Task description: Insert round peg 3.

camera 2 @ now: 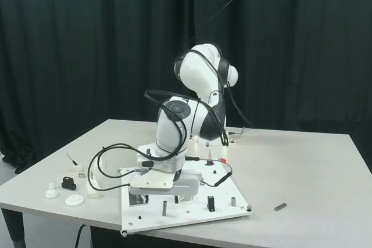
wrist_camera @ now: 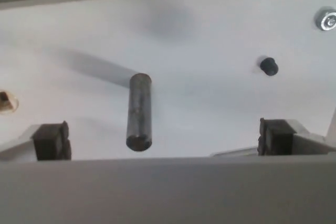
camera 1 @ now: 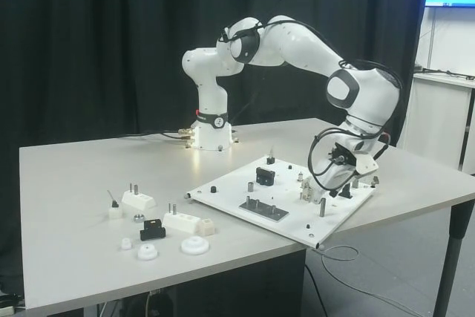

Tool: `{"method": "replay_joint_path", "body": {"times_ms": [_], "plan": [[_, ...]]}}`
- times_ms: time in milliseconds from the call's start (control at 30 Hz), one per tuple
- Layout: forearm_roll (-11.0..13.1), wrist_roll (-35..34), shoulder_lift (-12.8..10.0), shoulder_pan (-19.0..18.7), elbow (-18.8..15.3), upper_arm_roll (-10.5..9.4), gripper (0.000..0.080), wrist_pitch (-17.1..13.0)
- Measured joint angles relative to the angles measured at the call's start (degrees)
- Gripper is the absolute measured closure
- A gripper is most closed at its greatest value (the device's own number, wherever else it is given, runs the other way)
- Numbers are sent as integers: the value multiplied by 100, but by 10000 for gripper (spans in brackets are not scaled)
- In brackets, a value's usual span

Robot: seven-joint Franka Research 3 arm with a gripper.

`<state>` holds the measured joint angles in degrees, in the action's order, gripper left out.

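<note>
Gripper (wrist_camera: 163, 139) fingers spread wide, nothing between them, hovering low over the white board (wrist_camera: 210, 103). Round peg (wrist_camera: 139, 112) stands upright on the board, dark grey cylinder, sitting in the gap between the two fingertips but nearer one finger (wrist_camera: 51, 141) than the other, touching neither. From the wrist view its foot seems to meet the board surface; whether it's seated in a hole or just standing can't be told for sure. In the first room view the same peg (camera 1: 322, 207) is upright just below and beside the gripper (camera 1: 335, 183), near the board's front edge. Small black knob (wrist_camera: 269, 66) is off past the peg on the far-finger side, a screw head (wrist_camera: 326, 20) further out. Judgement: insertion looks mostly done, since the peg is vertical on the board and the fingers are off it; what's left is probably only backing the arm away, or a press-down if the peg isn't fully home. Spare parts (camera 1: 156, 228) lie on the grey table (camera 1: 67, 183), well apart from the gripper.
</note>
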<state>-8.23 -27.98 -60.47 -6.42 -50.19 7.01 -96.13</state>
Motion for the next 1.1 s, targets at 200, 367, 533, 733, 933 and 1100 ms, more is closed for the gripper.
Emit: {"method": "replay_joint_path", "body": {"times_ms": [200, 367, 533, 733, 933, 1100], "plan": [[-7, 0, 0, 3, 30, 0, 6, 21], [-11, 0, 0, 3, 53, 0, 3, 40], [-22, -7, 0, 3, 80, 0, 3, 75], [-65, -19, 0, 4, 126, 0, 3, 135], [-135, -44, 0, 7, 173, 0, 3, 208], [-206, -91, 0, 12, 193, 0, 3, 221]]}}
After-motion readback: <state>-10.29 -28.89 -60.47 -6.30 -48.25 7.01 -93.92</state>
